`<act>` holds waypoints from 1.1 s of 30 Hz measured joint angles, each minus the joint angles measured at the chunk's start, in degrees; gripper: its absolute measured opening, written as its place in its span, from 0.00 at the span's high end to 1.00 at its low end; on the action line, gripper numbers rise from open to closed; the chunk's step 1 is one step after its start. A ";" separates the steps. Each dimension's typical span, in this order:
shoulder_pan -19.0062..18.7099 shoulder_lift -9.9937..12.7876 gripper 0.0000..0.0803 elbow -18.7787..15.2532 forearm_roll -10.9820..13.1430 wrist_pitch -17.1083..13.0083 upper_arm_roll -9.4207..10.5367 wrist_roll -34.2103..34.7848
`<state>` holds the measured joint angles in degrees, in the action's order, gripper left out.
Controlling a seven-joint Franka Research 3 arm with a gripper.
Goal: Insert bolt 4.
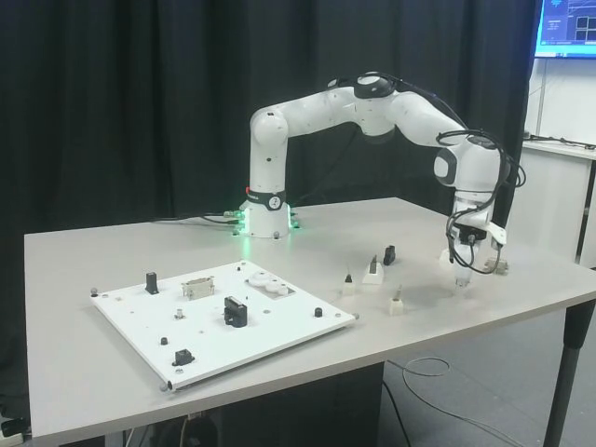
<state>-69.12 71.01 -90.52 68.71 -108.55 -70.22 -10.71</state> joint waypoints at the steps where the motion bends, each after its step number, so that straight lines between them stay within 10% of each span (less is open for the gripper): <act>1: 0.00 0.00 0.72 0.02 0.00 0.04 -0.06 0.00; 19: 0.08 -0.04 0.72 0.06 -0.04 0.10 -0.56 -0.01; 33: 1.06 -0.05 0.72 -1.04 -3.59 2.22 -4.76 -3.81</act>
<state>-68.06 70.96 -91.57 65.11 -106.33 -74.97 -14.52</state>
